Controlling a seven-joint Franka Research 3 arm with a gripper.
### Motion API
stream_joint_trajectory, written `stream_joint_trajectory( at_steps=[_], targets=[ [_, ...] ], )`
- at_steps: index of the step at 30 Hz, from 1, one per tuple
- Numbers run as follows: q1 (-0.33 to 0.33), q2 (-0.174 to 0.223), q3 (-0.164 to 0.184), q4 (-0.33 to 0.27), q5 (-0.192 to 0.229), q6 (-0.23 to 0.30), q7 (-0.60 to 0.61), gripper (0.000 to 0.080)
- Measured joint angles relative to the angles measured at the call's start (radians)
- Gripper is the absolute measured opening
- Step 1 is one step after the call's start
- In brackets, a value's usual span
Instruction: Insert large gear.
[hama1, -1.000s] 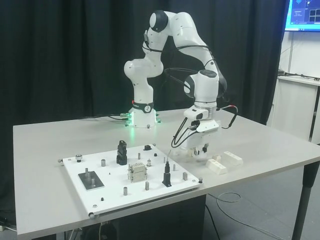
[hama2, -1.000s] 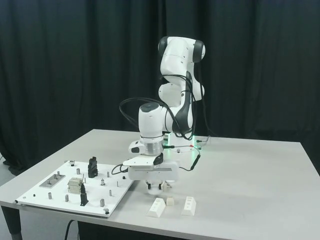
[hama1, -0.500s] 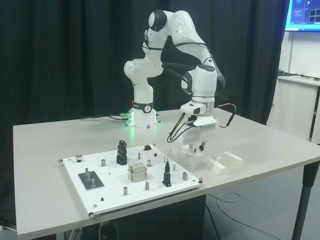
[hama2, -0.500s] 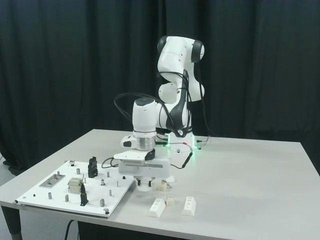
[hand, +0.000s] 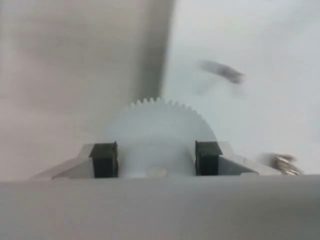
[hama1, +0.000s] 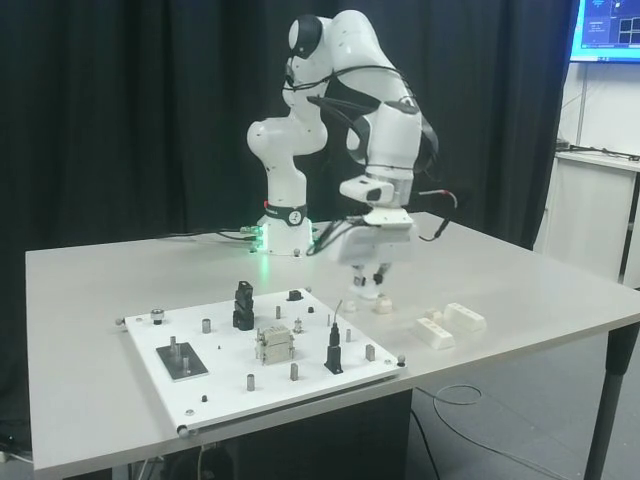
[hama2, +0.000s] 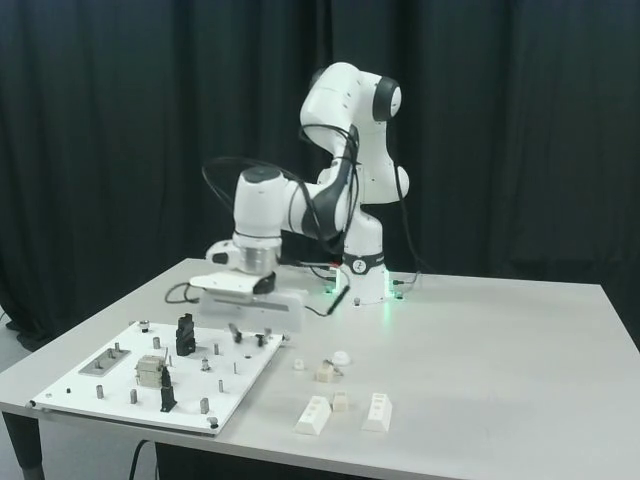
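The white square assembly board (hama2: 120, 405) with its black connectors and grey metal pegs lies just below the gripper (hama2: 247, 332). The white, bent Franka arm (hama2: 330, 180) hangs the gripper above the board's near edge. Its two black fingertips (hand: 104, 159) pinch the large white toothed plastic gear (hand: 157, 134), carried clear of the grey table (hama2: 500, 350).

A large white gear (hand: 157, 135), its rim cut with fine even teeth, sits clamped between the two black fingertips (hand: 104, 159) of the tool (hand: 156, 160), seen edge-up in the wrist view with only its upper arc of teeth showing. It is held in the air above the edge of the white assembly board (hama2: 60, 392), clear of the grey table (hama2: 480, 350).
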Motion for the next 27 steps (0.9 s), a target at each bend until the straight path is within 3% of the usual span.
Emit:
stream_joint_trajectory(
  at_steps=[6, 13, 27],
  targets=[
    [-0.051, -0.017, 0.000, 0.045, -0.038, -0.058, -0.006, 0.0333],
    [-0.113, -0.025, 0.000, 0.097, -0.044, -0.105, -0.044, 0.0333],
    [-0.231, -0.020, 0.000, 0.161, -0.036, -0.135, -0.144, 0.0333]
  ],
)
